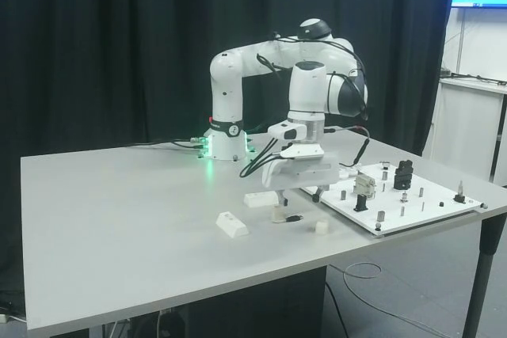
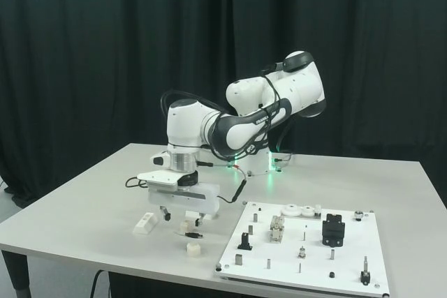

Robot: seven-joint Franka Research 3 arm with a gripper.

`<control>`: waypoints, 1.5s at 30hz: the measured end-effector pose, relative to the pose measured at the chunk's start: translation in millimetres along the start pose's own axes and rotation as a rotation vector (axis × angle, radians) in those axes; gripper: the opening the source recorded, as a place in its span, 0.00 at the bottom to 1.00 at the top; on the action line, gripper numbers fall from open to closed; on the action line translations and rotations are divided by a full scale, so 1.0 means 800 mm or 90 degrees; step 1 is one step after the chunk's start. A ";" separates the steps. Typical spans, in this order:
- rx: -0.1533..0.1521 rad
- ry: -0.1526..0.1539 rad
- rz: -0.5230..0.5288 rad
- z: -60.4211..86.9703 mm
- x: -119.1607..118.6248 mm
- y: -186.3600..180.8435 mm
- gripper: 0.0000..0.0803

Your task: Remove waterproof.

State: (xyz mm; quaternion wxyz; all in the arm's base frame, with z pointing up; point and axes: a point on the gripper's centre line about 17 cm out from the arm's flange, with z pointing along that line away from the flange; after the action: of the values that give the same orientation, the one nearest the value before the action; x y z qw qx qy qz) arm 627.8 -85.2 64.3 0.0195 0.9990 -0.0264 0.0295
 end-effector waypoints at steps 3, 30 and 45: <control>0.000 0.001 -0.001 -0.001 0.001 -0.001 1.00; 0.057 -0.038 0.003 -0.052 -0.025 -0.111 1.00; 0.052 -0.053 0.029 -0.069 -0.055 -0.206 1.00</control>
State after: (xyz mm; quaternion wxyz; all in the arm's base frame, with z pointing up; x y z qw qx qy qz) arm 589.4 84.1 110.2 -0.0230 0.9985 -0.0488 -0.0103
